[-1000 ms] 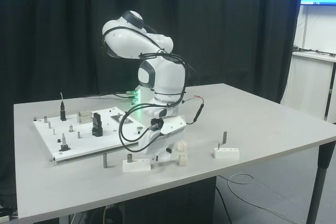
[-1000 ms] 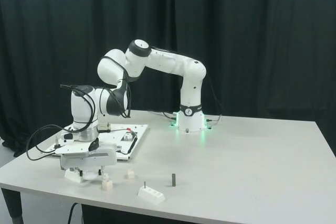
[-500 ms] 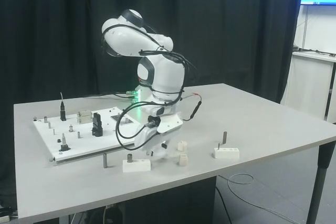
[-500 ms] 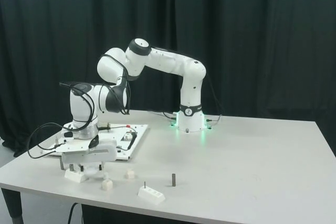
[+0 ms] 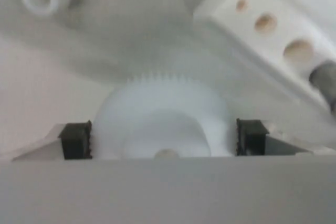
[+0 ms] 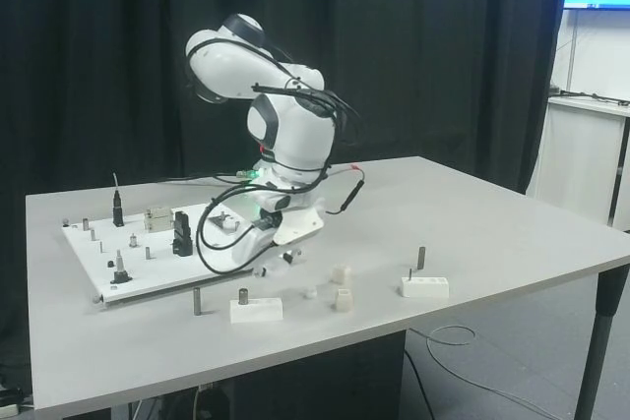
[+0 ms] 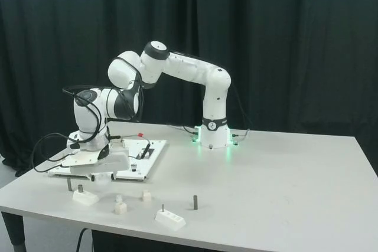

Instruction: Insert large gear.

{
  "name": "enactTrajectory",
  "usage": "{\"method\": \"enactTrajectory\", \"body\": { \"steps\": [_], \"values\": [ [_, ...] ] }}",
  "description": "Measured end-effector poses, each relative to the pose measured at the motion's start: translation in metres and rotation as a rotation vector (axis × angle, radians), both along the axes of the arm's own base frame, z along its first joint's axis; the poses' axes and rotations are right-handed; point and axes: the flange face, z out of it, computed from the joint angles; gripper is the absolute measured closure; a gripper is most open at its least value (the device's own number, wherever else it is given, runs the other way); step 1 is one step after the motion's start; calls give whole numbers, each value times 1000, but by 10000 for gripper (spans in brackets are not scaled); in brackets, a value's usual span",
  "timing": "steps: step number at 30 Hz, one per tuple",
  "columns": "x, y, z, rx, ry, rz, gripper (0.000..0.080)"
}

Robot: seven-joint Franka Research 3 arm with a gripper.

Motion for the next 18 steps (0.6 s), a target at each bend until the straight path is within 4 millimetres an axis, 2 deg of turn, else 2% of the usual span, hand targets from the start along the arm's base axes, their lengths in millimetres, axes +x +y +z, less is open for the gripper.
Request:
{"method": "enactTrajectory", "body": {
  "steps": [18],
  "values": [
    [-43,-4,17,27,150,-13,209]
  ]
}}
